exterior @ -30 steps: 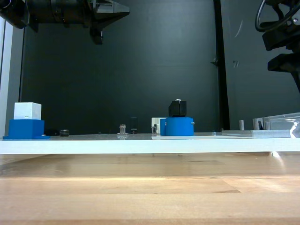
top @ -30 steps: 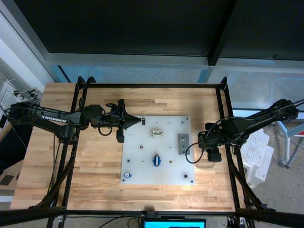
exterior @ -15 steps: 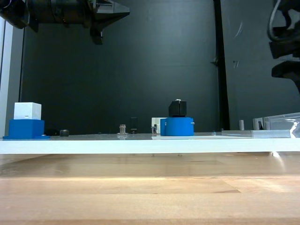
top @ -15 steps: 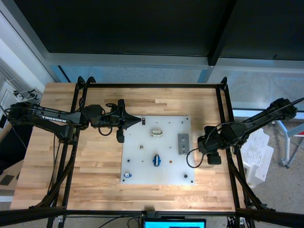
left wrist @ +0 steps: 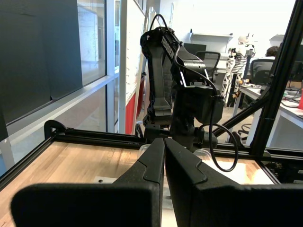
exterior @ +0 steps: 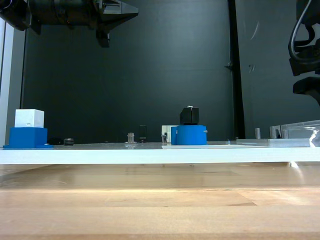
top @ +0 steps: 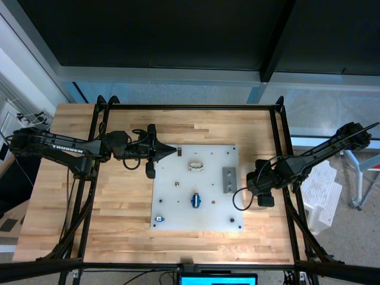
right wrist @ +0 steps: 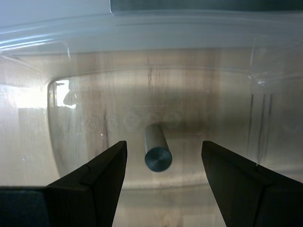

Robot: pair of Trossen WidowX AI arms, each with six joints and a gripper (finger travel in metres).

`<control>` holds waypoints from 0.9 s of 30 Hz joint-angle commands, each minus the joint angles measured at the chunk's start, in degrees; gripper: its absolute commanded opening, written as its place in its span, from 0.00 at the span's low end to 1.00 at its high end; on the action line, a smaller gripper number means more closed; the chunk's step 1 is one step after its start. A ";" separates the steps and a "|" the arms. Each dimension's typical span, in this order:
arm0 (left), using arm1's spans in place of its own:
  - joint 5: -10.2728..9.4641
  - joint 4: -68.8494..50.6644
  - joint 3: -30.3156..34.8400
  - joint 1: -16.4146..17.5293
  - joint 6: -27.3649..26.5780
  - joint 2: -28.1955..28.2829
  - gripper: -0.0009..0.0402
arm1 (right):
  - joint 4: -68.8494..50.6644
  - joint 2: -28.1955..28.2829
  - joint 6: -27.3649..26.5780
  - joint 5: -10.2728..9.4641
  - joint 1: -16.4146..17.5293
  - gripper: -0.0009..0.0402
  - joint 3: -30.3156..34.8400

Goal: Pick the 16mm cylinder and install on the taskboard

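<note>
Right gripper (right wrist: 163, 147) spread wide, jaws flanking the 16mm cylinder (right wrist: 156, 150), not touching it. Cylinder lies on its side, apparently on the clear tray (right wrist: 85, 66) floor, at taskboard (top: 178, 205) 3 o'clock. Left gripper (left wrist: 164, 144) closed, hovering at board's 10 o'clock corner.

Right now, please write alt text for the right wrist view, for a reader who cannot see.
The open right gripper hovers over the 16mm cylinder, lying in a clear tray between its fingers. The left gripper, shut, hangs above the taskboard's far left corner, outside this view.
</note>
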 commanded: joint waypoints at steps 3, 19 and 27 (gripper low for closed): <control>0.00 0.02 0.00 0.02 0.02 0.02 0.02 | 2.34 0.00 0.22 -0.44 0.33 0.56 -1.60; 0.00 0.02 0.00 0.02 0.02 0.02 0.02 | 2.36 -0.02 0.57 -0.42 0.50 0.33 -1.81; 0.00 0.02 0.00 0.00 0.02 0.02 0.02 | 2.45 -0.02 0.59 -0.39 0.50 0.14 -1.81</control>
